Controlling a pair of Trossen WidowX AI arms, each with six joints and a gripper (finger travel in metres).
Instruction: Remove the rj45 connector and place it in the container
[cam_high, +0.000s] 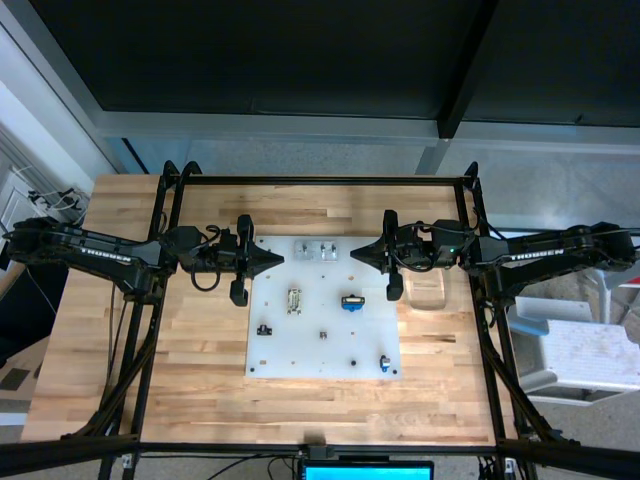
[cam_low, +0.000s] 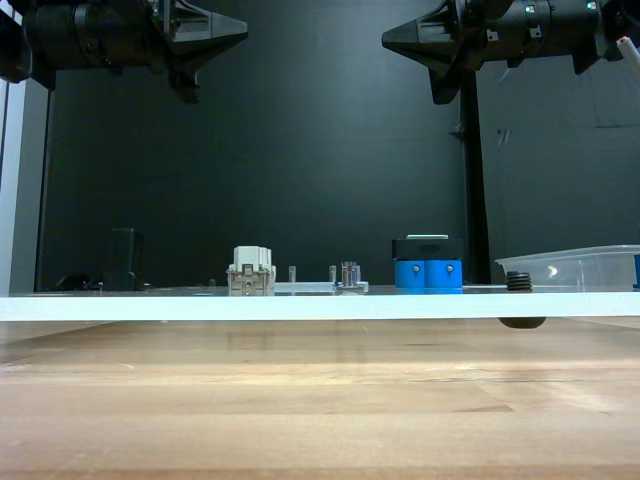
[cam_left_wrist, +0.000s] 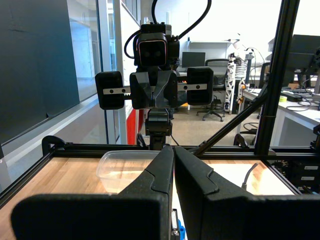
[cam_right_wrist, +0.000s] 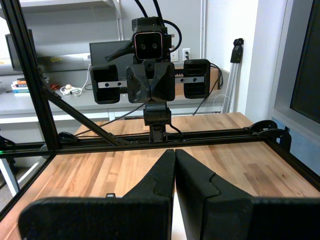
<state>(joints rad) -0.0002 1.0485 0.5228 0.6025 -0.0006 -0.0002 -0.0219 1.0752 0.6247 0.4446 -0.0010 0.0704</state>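
On the board (cam_high: 300, 350) sits the rj45 connector (cam_high: 350, 301), probably the black-topped blue piece, not yet pulled; container (cam_high: 430, 298) just off its right edge. Beyond, left gripper (cam_high: 277, 259) and right gripper (cam_high: 356, 254) hang high, fingers together. Removal unstarted: right one likely must open, then descend.

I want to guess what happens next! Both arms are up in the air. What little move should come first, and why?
Probably the right end effector should open and dip toward the white board. It and the left end effector both hang shut, high above the board, holding nothing, and the container lies on the right arm's side.
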